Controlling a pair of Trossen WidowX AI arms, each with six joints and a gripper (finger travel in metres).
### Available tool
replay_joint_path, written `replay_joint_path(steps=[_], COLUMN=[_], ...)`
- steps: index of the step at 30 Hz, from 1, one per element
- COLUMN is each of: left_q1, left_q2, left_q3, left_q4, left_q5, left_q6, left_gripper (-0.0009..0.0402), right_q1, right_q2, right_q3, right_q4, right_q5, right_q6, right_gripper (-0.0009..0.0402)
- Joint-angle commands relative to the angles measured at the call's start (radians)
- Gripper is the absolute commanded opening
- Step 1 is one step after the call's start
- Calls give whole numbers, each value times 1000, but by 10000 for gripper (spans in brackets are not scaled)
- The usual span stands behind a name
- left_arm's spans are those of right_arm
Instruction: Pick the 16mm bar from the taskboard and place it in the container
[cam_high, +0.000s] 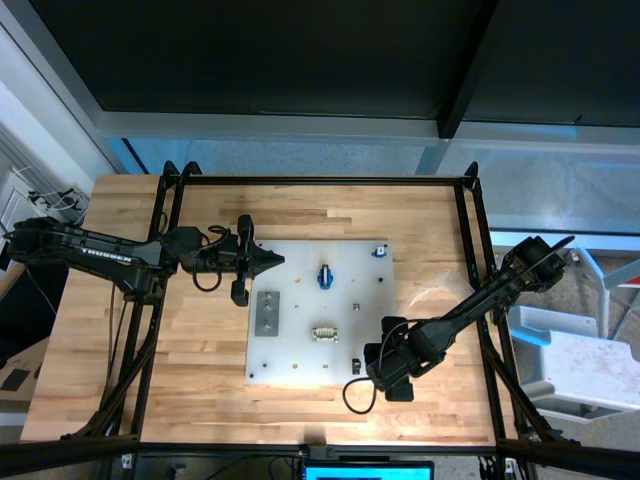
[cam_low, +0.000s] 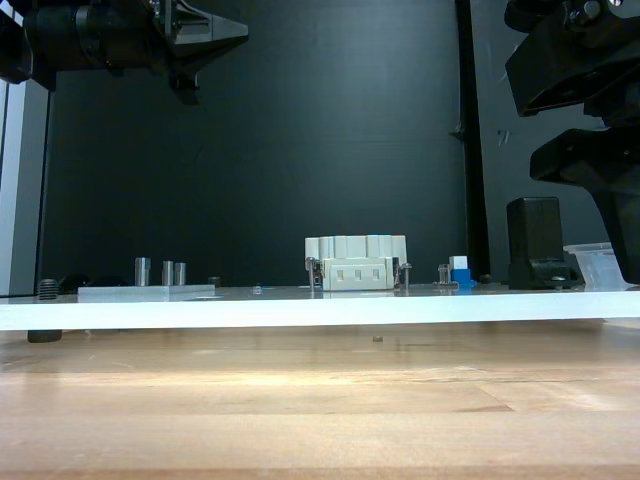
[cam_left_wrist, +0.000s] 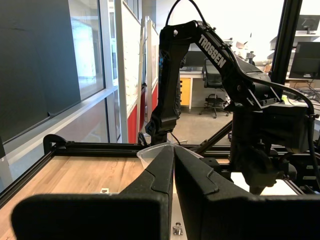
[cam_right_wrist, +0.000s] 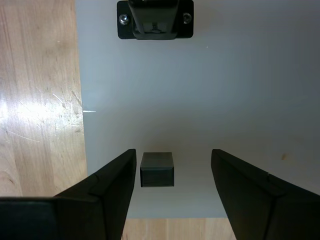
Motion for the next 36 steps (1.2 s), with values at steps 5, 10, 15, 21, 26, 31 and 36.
replay_joint_path(steps=[5, 10, 15, 21, 26, 31, 36], left_q1=[0, 0, 0, 0, 0, 0, 0], left_q2=[0, 0, 0, 0, 0, 0, 0], left_q3=[0, 0, 0, 0, 0, 0, 0], left_q4=[0, 0, 0, 0, 0, 0, 0], left_q5=[0, 0, 0, 0, 0, 0, 0], left_q6=[0, 0, 0, 0, 0, 0, 0], left_gripper=[0, 0, 0, 0, 0, 0, 0], right_q1=[3, 3, 4, 4, 4, 4, 4], right_q2=[0, 0, 0, 0, -1, -12, -25], right_q3=[1, 1, 1, 1, 1, 3, 22], right_q4=[0, 1, 2, 5, 7, 6, -8], right_q5=[-5, -5, -6, -5, -5, -5, -5], right_q6=[-5, -5, -5, -4, -3, -2, -4], right_gripper=[150, 108, 62, 8, 5, 6, 6])
